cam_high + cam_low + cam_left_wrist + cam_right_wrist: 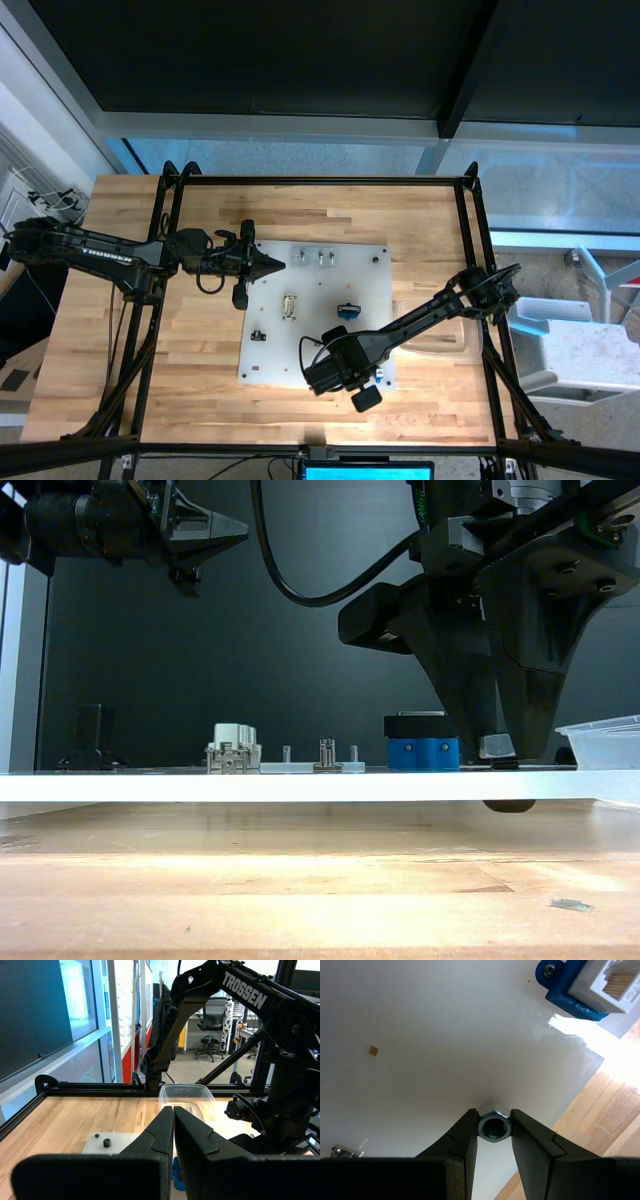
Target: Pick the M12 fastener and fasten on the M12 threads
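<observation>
Right wrist view: right claw (494,1119) pinches nut (494,1129) above board (420,1035) (left claw (173,1112) closed, aloft).

M12 nut (494,1128): small silver hex nut, dark bore facing the wrist camera, pinched flat-to-flat between right gripper (494,1115) fingers (465,1136). Sits low over the white board (420,1035) near its near right edge. Stud hidden; can't tell if on it.

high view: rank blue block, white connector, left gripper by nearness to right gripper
1. blue block, just past the right gripper, which grips the nut at near right
2. white connector, mid-board left
3. left gripper, far left edge of the board
</observation>
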### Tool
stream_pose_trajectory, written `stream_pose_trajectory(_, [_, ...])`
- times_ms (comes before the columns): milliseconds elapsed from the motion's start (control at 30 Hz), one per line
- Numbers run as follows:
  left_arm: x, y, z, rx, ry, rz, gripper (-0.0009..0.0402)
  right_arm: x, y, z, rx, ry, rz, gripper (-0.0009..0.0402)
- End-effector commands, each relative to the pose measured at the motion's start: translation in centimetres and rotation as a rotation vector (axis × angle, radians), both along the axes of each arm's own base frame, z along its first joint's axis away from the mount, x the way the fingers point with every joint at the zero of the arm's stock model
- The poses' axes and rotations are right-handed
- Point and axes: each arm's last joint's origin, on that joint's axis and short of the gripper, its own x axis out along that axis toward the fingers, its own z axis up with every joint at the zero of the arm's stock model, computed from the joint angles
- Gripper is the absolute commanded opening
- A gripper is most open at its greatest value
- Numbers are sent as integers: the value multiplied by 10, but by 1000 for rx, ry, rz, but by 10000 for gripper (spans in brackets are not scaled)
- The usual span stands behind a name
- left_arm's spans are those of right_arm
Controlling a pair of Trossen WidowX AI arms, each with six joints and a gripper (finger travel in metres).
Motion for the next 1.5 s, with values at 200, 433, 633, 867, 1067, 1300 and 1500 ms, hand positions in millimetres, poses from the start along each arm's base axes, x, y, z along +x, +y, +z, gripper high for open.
stream_pose_trajectory(200, [0,0,0,0,0,0,0,0,0,-1,-3,5,5,16])
stream_pose_trajectory(433, [0,0,0,0,0,0,0,0,0,-1,-4,6,4,16])
stream_pose_trajectory(633, [0,0,0,0,0,0,0,0,0,-1,-4,5,14,16])
stream_pose_trajectory(867, [0,0,0,0,0,0,0,0,-1,-1,-8,8,33,16])
stream_pose_trajectory(1067, [0,0,0,0,0,0,0,-3,-2,-1,-23,35,75,16])
stream_pose_trajectory(1300, [0,0,0,0,0,0,0,-2,-2,-1,-21,31,59,20])
stream_pose_trajectory(1500, [0,0,0,0,0,0,0,-2,-2,1,-18,24,60,54])
